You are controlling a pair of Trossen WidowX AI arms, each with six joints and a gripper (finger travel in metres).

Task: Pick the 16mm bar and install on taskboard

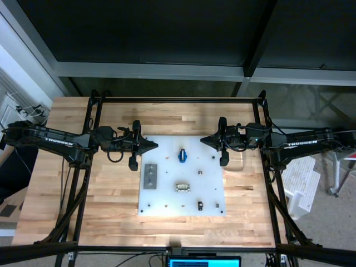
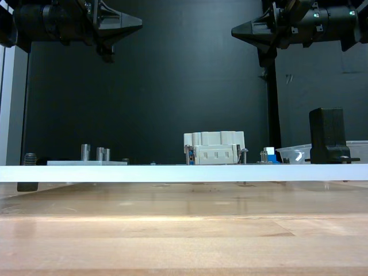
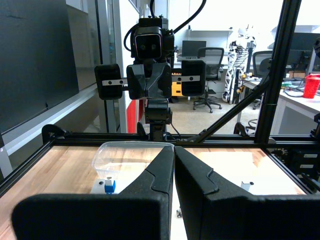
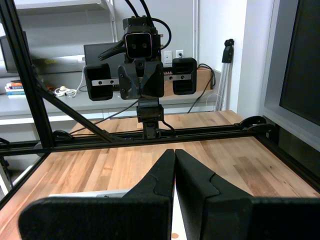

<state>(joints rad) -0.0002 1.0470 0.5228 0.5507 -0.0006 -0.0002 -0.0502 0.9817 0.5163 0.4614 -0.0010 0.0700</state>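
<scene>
pale butcher-block table (image 1: pixel 67 183) fills the high view, with the taskboard (image 1: pixel 167 200), a white square panel, lying flat at the centre of the frame.

board contents, high view:
- grey metal block (image 1: pixel 150 175) at the board's left side
- blue knob (image 1: pixel 182 156) near the board's top middle
- pale connector (image 1: pixel 183 188) just below centre
- small black part (image 1: pixel 200 206) near the board's bottom edge

clear plastic tray (image 1: pixel 236 161) sits on the table just beside the board's upper right corner.

left gripper (image 1: pixel 156 145) hangs over the board's upper left corner, pointing toward the frame's centre. in the low view it sits high in the upper left of the frame, well above the board. its own camera shows the two black fingers (image 3: pixel 160 175) pressed together along their length, nothing between them.

right gripper (image 1: pixel 202 140) mirrors it, over the board's upper edge right of the knob, pointing left. the low view puts it high in the upper right, well clear of the board. its fingers (image 4: pixel 157 180) are likewise clamped together on nothing.

the two tips face each other, apart, with the knob between and a little below them in the high frame.

16mm bar: i cannot pick it out in any view, too small to tell.
</scene>
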